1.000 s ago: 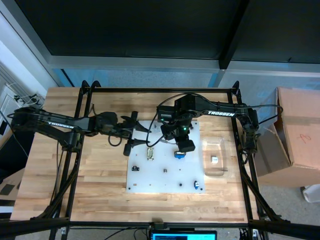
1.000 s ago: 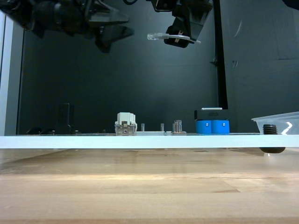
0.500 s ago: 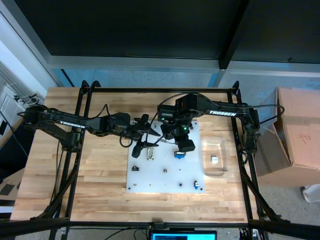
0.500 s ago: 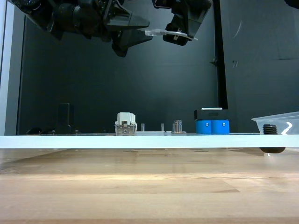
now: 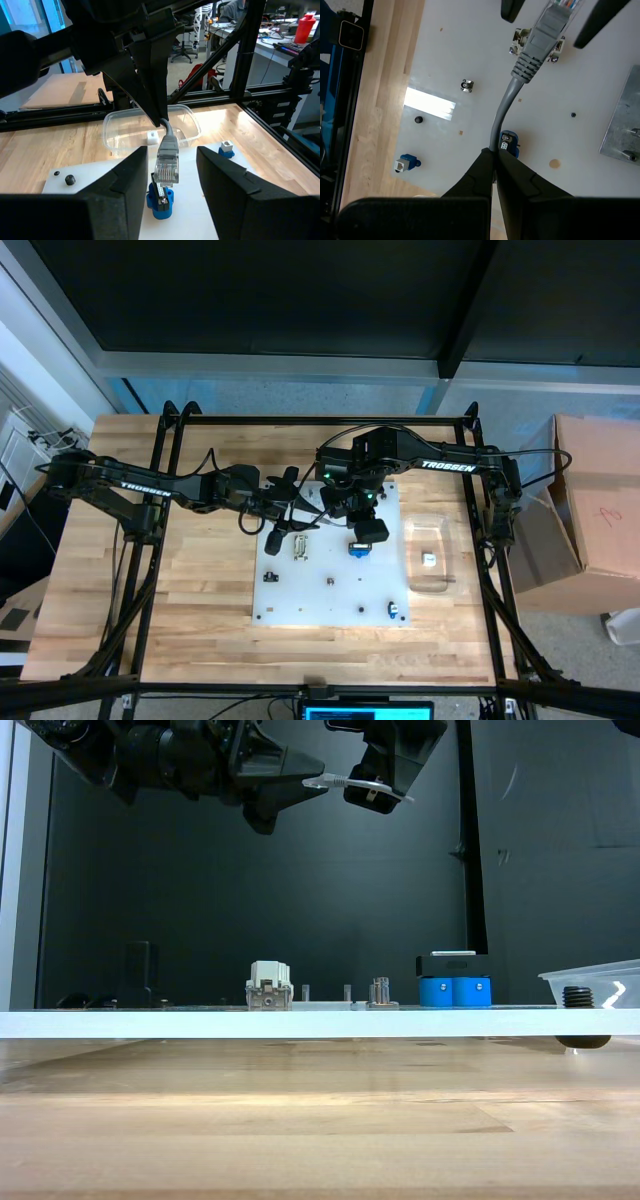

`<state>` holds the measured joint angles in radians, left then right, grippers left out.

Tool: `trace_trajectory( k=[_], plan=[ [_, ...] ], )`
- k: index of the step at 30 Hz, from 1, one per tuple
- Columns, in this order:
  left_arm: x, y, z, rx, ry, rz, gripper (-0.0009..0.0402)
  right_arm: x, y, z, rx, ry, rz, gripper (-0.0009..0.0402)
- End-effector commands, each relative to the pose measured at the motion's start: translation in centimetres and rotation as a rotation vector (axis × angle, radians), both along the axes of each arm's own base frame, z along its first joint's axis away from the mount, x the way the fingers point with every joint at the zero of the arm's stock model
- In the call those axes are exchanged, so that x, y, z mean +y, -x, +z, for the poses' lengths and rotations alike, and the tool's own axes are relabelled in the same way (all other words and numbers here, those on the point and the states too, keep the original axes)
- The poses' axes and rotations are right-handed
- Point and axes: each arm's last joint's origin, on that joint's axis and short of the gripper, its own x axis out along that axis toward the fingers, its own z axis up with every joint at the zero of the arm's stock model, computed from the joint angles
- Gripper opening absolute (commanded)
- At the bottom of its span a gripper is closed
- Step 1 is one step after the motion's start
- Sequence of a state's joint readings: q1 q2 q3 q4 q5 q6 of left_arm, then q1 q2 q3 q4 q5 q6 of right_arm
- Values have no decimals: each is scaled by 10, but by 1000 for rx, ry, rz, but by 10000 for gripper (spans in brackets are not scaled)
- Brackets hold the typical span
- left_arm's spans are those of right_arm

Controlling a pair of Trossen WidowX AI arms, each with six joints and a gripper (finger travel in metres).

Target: Pick the RJ45 connector and install on the taskboard

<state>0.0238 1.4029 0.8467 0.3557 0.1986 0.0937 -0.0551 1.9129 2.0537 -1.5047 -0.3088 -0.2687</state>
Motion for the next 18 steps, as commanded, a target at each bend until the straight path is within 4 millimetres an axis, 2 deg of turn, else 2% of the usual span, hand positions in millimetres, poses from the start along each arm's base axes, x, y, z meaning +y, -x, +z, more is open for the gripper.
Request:
trace_trajectory(
  k=[1, 12, 15, 18],
  plan=[
    [0, 0, -1, 8, -2, -1, 101, 0, 0, 0, 0, 0, 0, 0],
    [0, 0, -1, 7, -3, -1, 14, 0, -1, 0, -7, 1, -8, 2],
    [0, 0, -1, 7, -4, -1, -1, 0, -2, 0, -15, 1, -14, 17],
    [0, 0, -1, 7, -4, 0, 4, 0, -3, 0, -18, 4, -38, 47]
  ],
)
